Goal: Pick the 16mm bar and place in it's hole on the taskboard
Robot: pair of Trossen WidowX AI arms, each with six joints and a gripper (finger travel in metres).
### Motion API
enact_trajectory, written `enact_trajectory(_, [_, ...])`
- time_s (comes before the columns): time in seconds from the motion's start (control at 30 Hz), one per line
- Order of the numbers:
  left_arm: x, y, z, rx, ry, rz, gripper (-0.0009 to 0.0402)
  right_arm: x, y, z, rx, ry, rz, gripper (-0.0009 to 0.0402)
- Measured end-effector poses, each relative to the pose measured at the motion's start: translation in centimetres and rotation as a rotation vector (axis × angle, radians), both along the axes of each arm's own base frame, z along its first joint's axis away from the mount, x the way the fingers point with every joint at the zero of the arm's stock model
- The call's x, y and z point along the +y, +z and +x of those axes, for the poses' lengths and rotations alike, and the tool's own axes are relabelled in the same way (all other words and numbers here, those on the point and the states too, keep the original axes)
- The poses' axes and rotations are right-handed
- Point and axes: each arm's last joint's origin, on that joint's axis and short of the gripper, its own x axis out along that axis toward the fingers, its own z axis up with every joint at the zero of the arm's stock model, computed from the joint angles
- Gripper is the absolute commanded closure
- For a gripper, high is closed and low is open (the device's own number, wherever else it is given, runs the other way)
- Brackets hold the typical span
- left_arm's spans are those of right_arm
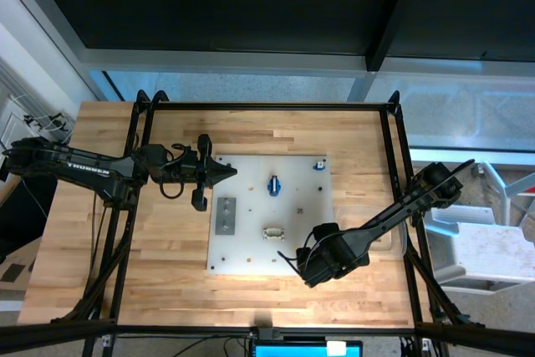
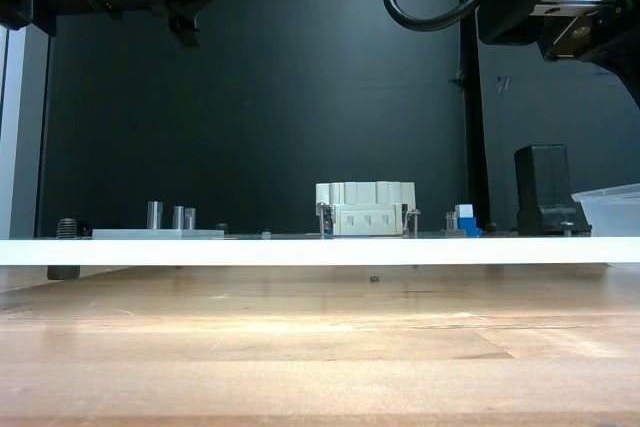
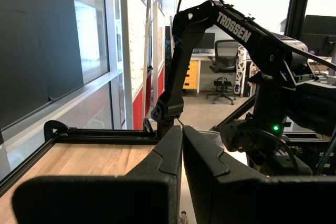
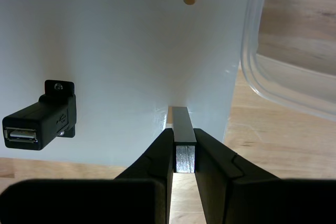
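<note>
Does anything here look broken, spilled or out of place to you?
Nothing stands out. The right gripper holds the bar above the near right corner of the white board, clear of any hole. The left gripper, shut, hovers over its left edge.

Bar is brushed metal; board is smooth matt plastic; counter is grained wood; left gripper and right gripper are matt plastic.

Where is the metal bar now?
The grey metal bar is clamped in the right gripper above the white board's near right corner; the left gripper hovers over its left edge.
</note>
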Motion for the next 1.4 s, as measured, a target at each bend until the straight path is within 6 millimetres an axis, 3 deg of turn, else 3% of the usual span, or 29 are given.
enact_trajectory(1.07, [0.0,0.0,0.0,0.000,0.000,0.000,0.0393,0.0,-0.2,0.2,-0.018,-0.084,-0.006,0.0393])
enact_trajectory(1.4, [0.0,0.0,0.0,0.000,0.000,0.000,0.0393,-0.1,-1.7,0.0,-0.027,-0.084,-0.001,0.0390])
